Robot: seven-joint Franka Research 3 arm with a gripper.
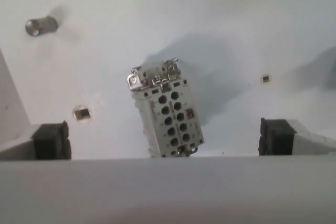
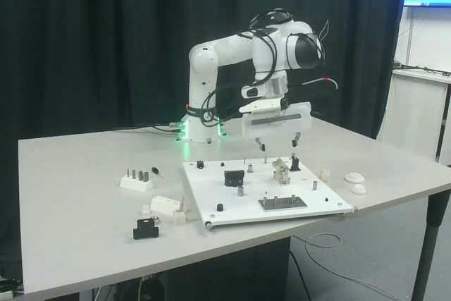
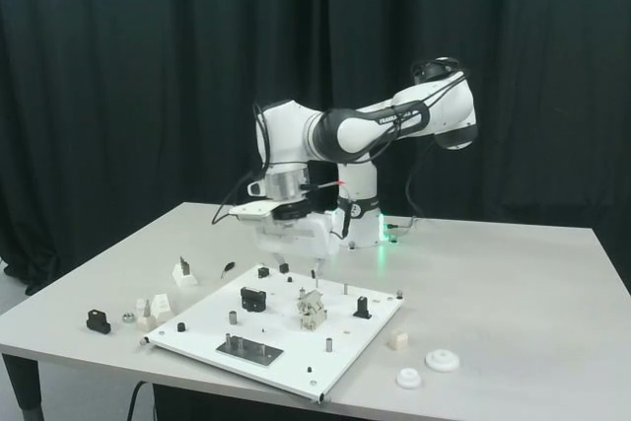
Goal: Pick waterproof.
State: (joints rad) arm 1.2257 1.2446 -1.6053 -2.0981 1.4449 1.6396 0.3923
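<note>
End effector (image 1: pixel 164 139) open, hovering over the white rectangular multi-pin connector block with metal clamp (image 1: pixel 165 110).
Block directly below, between the fingers (long axis slightly skewed to the finger line), on the white board (image 2: pixel 211 195).

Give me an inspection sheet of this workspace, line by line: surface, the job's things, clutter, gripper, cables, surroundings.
Surface: grey table carrying a white board.
Job's things: grey multi-pin connector with a metal clamp, sitting on the board under the gripper, not held.
Clutter: small white blocks, a black clip, white discs on the table; black blocks and pegs on the board.
Gripper: gripper open, hanging above the connector, fingertips either side of it in the wrist view.
Cables: black cables along the arm and at its base; one loop under the table.
Surroundings: black curtain; a screen at the far edge.
</note>
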